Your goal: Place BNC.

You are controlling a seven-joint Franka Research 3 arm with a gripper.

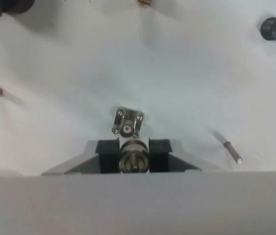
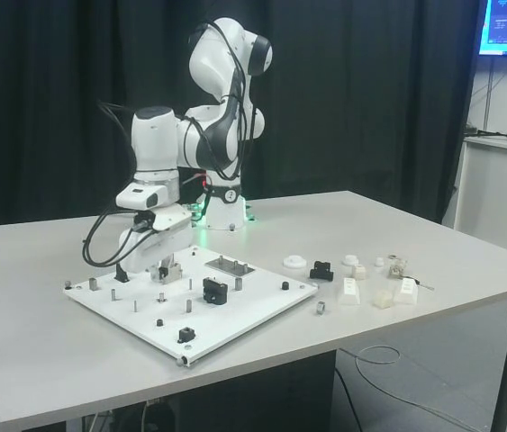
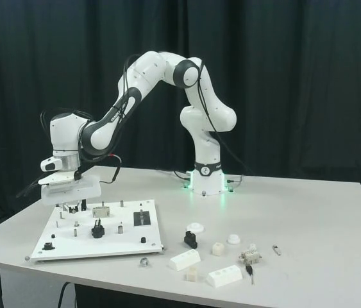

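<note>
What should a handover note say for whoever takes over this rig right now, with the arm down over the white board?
End effector: shut on the BNC connector, held between the two black fingers, low over the white board.
BNC socket: a small square metal flange on the board, just ahead of the held connector in the wrist view; the two appear apart, not mated.
Done: connector picked up and brought near the socket.
Left: line up, lower, seat the connector, then release.
Loose white and black parts lie on the grey table beside the board, untouched.
</note>
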